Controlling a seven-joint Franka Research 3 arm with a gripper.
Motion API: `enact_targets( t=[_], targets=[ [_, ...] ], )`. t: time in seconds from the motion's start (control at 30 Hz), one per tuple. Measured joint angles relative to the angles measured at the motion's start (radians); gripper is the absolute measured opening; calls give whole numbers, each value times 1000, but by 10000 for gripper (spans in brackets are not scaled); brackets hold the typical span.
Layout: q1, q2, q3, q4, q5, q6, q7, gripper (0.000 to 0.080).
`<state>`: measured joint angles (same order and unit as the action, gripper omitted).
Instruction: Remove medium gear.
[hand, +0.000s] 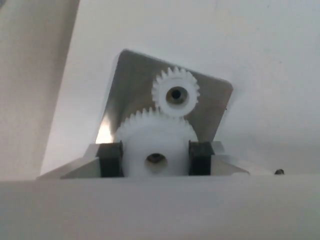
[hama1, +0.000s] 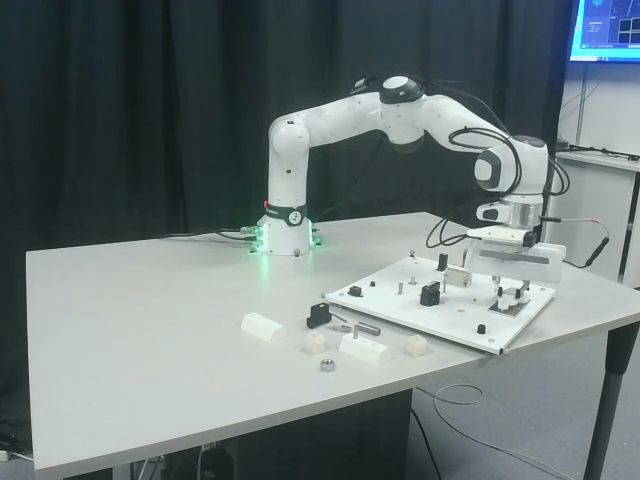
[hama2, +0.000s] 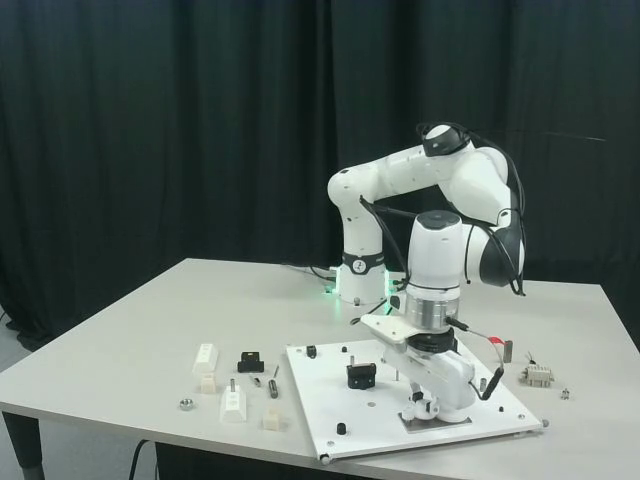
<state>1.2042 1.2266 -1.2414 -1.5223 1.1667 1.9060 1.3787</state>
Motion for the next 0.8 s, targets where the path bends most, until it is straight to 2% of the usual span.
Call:
enact_targets(
  t=[0.23,0.53,0.8],
  targets=[
    [6,-2,-12,0,-4,-9,-149,278],
    [13,-5,-41,-2,-5,-48,-151,278],
    [16,-8,-49,-11,-4,-60,-131,278]
  ],
)
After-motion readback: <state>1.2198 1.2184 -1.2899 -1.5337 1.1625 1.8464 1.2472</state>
